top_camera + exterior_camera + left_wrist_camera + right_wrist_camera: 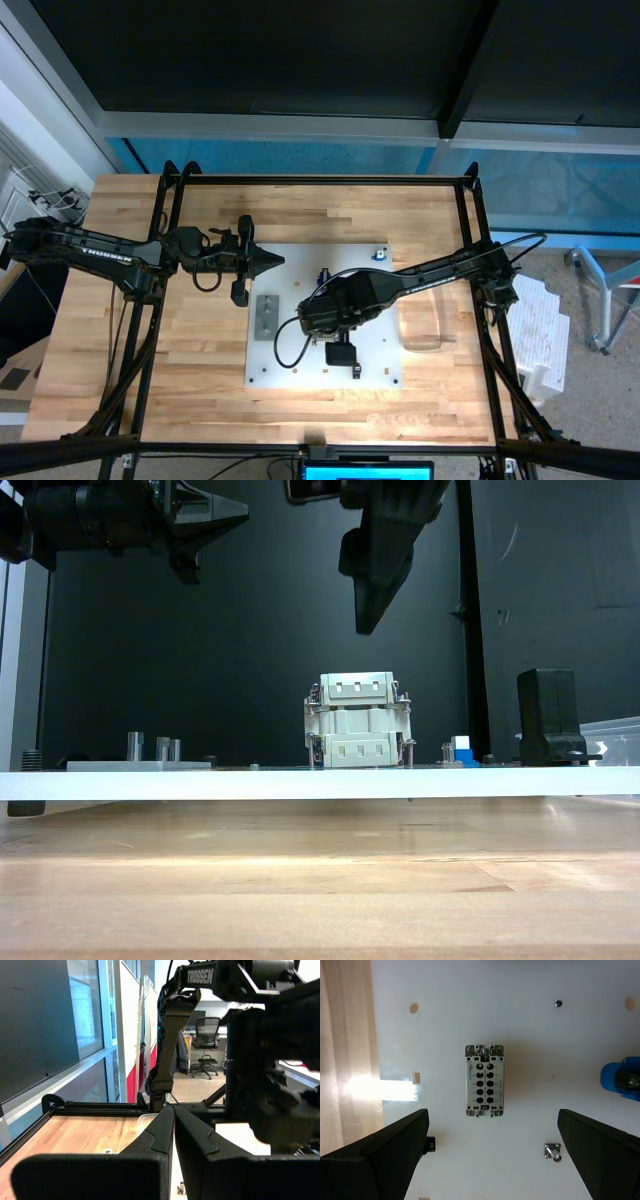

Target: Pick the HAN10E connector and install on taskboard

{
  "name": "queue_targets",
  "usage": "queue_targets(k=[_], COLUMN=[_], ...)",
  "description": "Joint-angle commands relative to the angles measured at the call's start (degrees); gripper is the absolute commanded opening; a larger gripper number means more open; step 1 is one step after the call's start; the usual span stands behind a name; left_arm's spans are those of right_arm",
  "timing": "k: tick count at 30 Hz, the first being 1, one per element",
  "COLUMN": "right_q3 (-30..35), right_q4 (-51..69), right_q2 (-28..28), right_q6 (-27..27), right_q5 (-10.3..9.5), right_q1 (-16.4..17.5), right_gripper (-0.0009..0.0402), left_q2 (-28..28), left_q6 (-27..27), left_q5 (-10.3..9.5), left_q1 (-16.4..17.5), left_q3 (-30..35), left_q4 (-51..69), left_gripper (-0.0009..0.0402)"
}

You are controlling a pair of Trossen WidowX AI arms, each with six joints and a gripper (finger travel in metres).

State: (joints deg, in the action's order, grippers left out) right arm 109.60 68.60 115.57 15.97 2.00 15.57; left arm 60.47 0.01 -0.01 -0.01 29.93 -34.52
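From above, the left gripper hangs at the far-left corner of the taskboard, and the right gripper hovers over the board's middle, with a clear tray just beside the board. Down low, the HAN10E connector sits upright on the board, and the right gripper is well above it, touching nothing. Left wrist camera: jaws pressed together, nothing between them. Right wrist camera: jaws spread wide and empty, looking straight down on the connector's pin face, a blue fitting nearby on the board.
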Motion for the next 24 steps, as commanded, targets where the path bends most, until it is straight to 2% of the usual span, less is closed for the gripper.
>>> queue_targets(k=[1, 17, 21, 24], right_q3=[0.1, -0.2, -3.5, -8.9], right_q4=[0.9, 1.2, -2.2, -7.3], right_q2=[-1.2, -2.5, -5.7, -9.8], right_q6=[0.2, 0.1, 0.1, 0.1], right_q5=[0.0, 0.02, 0.09, 0.17], right_q1=[0.0, 0.0, -0.5, -1.2], right_gripper=[0.0354, 0.0316, 0.0292, 0.0264], left_q2=[0.0, 0.0, 0.0, 0.0], left_q6=[0.0, 0.0, 0.0, 0.0], left_q5=[0.0, 0.0, 0.0, 0.0], left_q1=[0.0, 0.0, 0.0, 0.0], left_q3=[0.0, 0.0, 0.0, 0.0], left_q4=[0.0, 0.0, 0.0, 0.0], left_gripper=[0.0001, 0.0001, 0.0001, 0.0001])
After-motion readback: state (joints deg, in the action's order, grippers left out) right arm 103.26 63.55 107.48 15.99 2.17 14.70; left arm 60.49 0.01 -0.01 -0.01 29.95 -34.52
